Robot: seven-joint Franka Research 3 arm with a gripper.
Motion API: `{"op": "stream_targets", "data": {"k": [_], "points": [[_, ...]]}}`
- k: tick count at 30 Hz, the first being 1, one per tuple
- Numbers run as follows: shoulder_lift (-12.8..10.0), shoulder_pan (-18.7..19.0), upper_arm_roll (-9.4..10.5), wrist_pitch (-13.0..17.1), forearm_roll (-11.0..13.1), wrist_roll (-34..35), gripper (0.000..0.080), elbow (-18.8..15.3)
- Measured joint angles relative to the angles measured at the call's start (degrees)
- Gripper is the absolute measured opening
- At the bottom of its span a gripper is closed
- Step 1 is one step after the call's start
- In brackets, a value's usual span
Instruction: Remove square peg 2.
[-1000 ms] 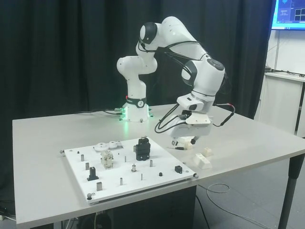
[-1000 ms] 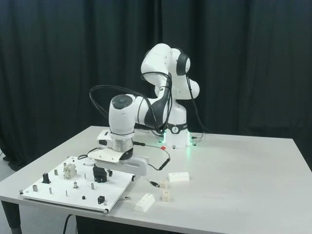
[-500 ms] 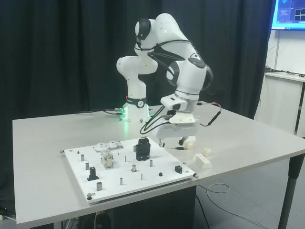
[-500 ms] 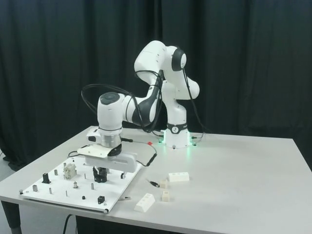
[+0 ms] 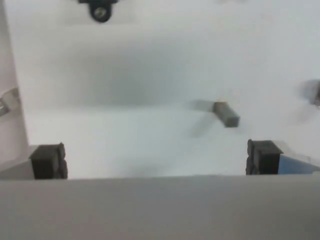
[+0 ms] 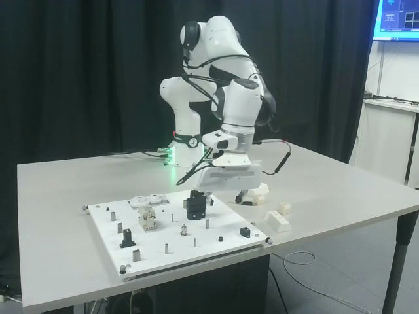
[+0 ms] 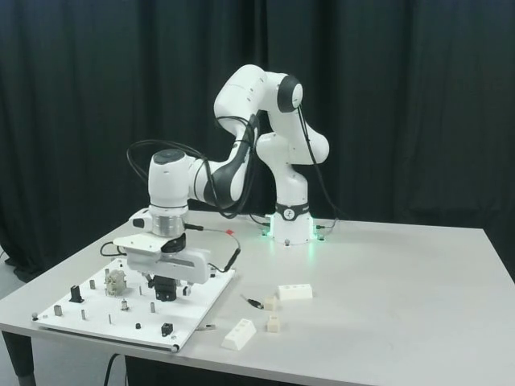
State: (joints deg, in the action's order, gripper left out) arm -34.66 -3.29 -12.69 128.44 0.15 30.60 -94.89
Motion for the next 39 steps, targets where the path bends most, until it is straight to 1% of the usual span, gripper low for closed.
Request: {"op": "stream_targets", "data": {"k": [3, 11, 17, 23, 32, 39], "points": [[0.00, -0.39, -0.37, 0.79, 0.85, -1.15, 0.0800, -0.17], [-0.11, -1.48, -1.03, 2.57, 4.04, -4.33, 0.0800, -0.41], [-0.55, -2.29, -1.16, 2.98, 6.58, -7.20, 0.0800, -0.42], [-1.17, -2.68, -1.26, 3.81, 8.23, -9.02, 0.0800, -0.42], [-2.01, -2.86, -1.36, 4.88, 8.58, -9.93, 0.0800, -0.36], [-2.48, -2.89, -1.42, 5.11, 8.58, -10.19, 0.0800, -0.29]]}}
